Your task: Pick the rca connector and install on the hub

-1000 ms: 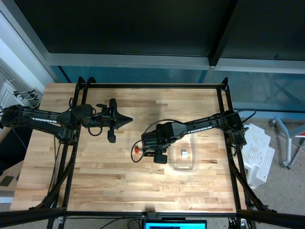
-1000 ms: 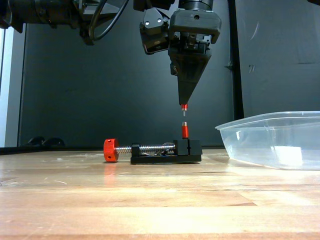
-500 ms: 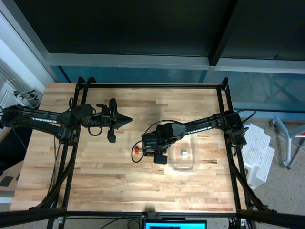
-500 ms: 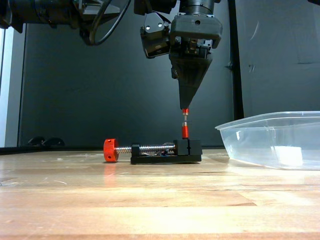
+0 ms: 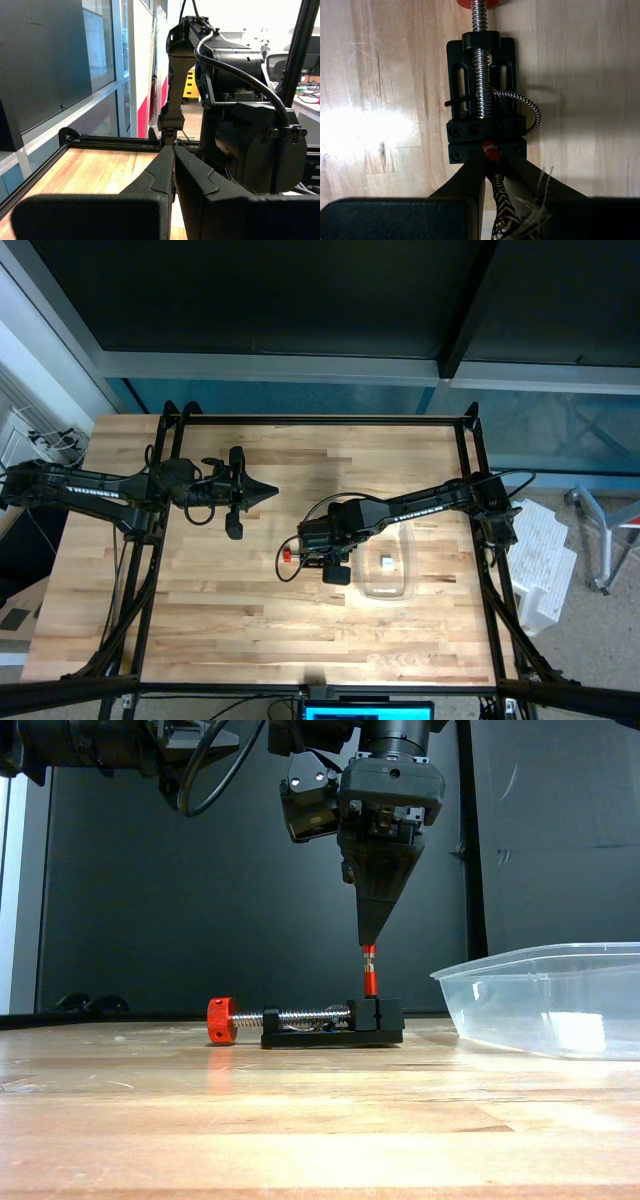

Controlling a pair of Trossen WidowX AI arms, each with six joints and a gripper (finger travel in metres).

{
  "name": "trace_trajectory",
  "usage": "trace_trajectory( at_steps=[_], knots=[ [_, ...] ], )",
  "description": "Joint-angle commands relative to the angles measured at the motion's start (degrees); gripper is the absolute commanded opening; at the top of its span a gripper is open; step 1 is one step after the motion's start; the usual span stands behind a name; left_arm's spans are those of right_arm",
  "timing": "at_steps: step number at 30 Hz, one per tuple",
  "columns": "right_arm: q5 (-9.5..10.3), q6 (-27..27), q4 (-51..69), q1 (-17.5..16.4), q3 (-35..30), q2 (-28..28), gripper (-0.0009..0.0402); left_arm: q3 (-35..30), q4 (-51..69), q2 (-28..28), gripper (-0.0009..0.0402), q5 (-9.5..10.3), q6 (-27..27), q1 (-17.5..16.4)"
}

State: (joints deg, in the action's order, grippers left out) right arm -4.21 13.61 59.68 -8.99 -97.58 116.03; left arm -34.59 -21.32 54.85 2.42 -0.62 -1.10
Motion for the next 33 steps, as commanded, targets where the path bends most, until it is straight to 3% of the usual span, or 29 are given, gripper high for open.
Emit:
trace_trajectory(
  at_steps=[1,27,33],
  knots=[
    [-0.02,0.02,-0.52,0.00,0.52,0.02,0.0000,-0.02,0.00,0.00,0.0001,0.00,0.00,-0.02],
    [0.28,0.00,-3.93,0.00,3.28,0.00,0.0001,-0.02,0.02,0.00,0.0001,-0.02,0.00,-0.02],
    [0.26,-0.13,-3.93,0.00,3.28,-0.37,0.0043,-0.02,0.00,0.00,0.0001,0.00,0.00,-0.02]
  ],
)
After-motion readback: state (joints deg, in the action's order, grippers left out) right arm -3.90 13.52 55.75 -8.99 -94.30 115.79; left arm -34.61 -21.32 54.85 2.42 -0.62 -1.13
